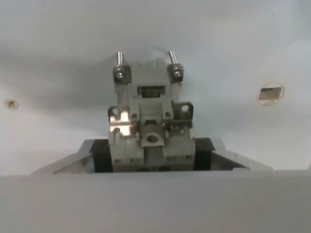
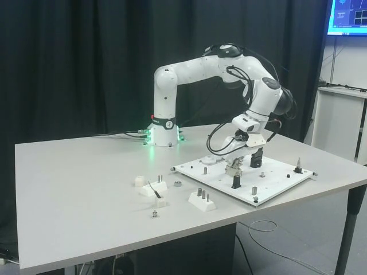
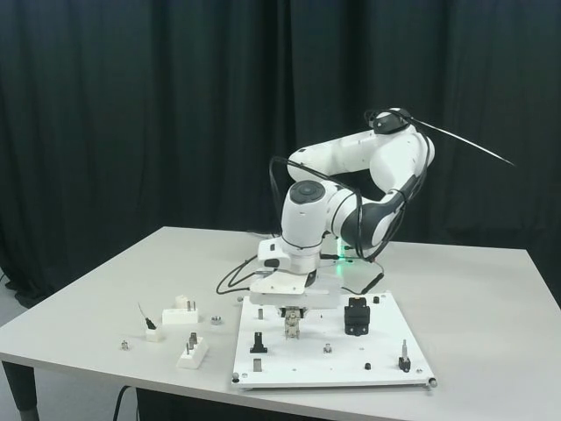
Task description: Insert waterproof.
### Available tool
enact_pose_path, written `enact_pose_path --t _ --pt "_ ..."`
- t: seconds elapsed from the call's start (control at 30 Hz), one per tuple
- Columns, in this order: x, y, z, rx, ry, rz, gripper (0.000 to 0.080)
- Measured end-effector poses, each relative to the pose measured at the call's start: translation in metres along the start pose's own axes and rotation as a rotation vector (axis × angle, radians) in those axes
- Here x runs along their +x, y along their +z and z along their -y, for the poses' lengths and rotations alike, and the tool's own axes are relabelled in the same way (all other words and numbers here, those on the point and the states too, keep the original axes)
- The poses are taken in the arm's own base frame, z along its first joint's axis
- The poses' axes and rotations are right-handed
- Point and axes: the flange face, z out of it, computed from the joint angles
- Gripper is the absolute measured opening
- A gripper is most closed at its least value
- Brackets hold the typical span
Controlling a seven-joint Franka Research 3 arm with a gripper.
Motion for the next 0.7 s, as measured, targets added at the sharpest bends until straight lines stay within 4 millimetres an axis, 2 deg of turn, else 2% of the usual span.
enact_pose_path --t 0.7 --pt "-0.0005 -0.0002 0.0017 -0.017 -0.016 -0.018 0.0317"
